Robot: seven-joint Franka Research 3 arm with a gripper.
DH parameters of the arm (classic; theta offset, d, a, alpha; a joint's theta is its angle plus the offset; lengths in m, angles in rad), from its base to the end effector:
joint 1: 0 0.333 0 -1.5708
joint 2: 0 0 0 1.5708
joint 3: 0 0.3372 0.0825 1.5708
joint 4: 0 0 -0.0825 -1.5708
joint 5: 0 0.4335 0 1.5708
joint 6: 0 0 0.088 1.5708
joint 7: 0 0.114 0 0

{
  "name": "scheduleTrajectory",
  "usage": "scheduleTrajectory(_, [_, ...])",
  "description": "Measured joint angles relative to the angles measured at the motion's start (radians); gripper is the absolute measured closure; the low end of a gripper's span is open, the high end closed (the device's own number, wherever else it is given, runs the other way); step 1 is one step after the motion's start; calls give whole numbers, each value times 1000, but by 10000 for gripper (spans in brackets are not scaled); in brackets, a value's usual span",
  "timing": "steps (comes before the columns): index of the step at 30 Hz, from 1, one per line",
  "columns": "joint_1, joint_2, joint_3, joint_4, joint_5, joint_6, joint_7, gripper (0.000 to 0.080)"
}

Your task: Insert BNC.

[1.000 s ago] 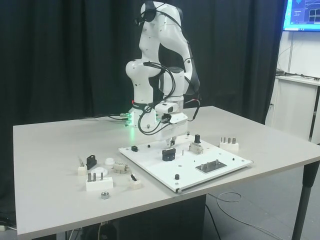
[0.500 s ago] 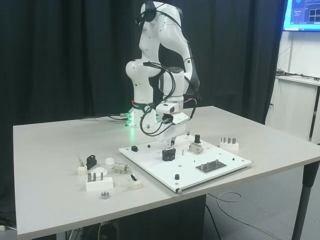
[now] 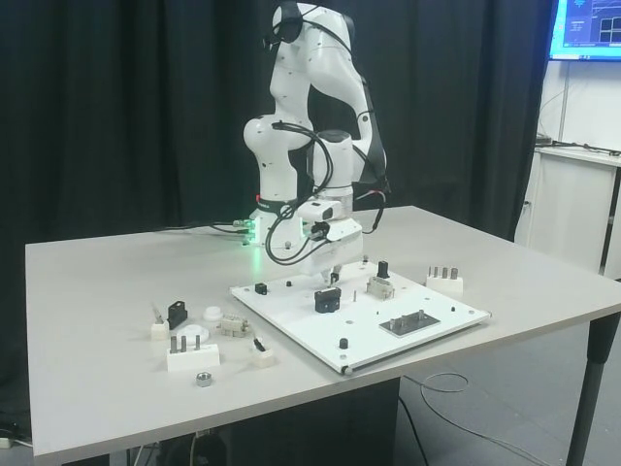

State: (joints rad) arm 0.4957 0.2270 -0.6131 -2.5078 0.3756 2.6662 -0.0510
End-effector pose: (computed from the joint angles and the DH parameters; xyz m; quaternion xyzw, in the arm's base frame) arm 0.4827 -0.0809 0.1791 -0.9807 0.1944 0.0015 0.0194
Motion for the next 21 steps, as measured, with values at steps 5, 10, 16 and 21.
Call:
scheduleTrajectory(5, [0,0,0,1,6,-2,-6,676])
scheduleTrajectory(10, [0,0,0,1,6,-2,-56,676])
scheduleTrajectory(16, [0,0,0,1,6,-2,-144,676])
scheduleTrajectory(21, [0,0,0,1,5,-2,-207,676])
